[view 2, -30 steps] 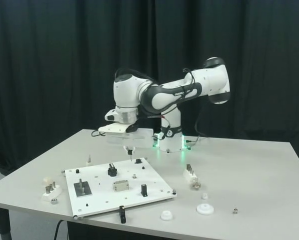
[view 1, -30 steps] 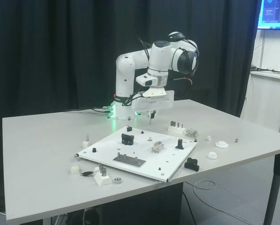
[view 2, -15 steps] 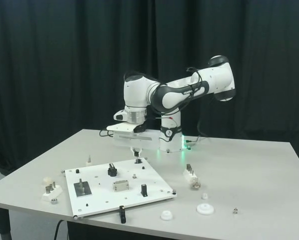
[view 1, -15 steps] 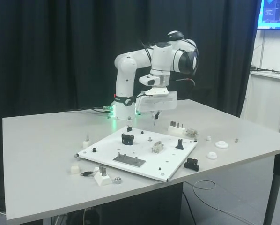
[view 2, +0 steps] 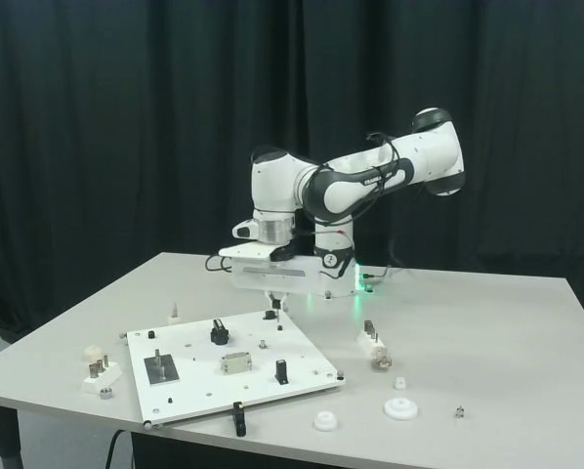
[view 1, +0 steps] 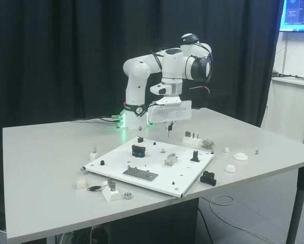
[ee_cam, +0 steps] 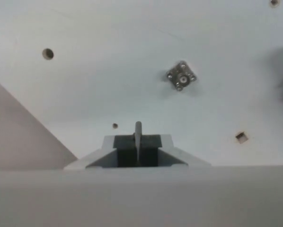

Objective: Insert round peg 1.

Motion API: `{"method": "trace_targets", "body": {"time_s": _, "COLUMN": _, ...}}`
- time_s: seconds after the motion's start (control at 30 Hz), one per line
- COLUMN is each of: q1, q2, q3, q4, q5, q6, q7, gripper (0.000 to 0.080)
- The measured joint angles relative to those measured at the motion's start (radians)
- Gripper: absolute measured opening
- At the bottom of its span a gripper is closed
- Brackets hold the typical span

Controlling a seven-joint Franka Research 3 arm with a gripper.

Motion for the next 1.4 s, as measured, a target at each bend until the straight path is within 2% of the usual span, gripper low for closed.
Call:
{"method": "trace_targets", "body": {"time_s": 0.27, "q1": 0.045, "q2": -0.001, "q3": 0.019, "q4": -0.039, "q5": 0.026, "q6": 0.045, "q7": 0.0, "gripper": 0.0015}}
{"method": "trace_targets", "body": {"time_s": 0.7, "q1": 0.084, "q2": -0.004, "q3": 0.078, "q4": -0.059, "q5": 0.057, "q6": 0.134, "q7": 0.043, "gripper": 0.0015}}
{"method": "trace_targets", "body": {"time_s": 1.13, "q1": 0.088, "q2": -0.006, "q3": 0.116, "q4": -0.065, "q5": 0.063, "q6": 0.174, "q7": 0.072, "gripper": 0.0015}}
{"method": "trace_targets", "body": {"time_s": 1.4, "q1": 0.088, "q2": -0.013, "q3": 0.132, "q4": -0.078, "q5": 0.083, "q6": 0.183, "q7": 0.073, "gripper": 0.0015}}
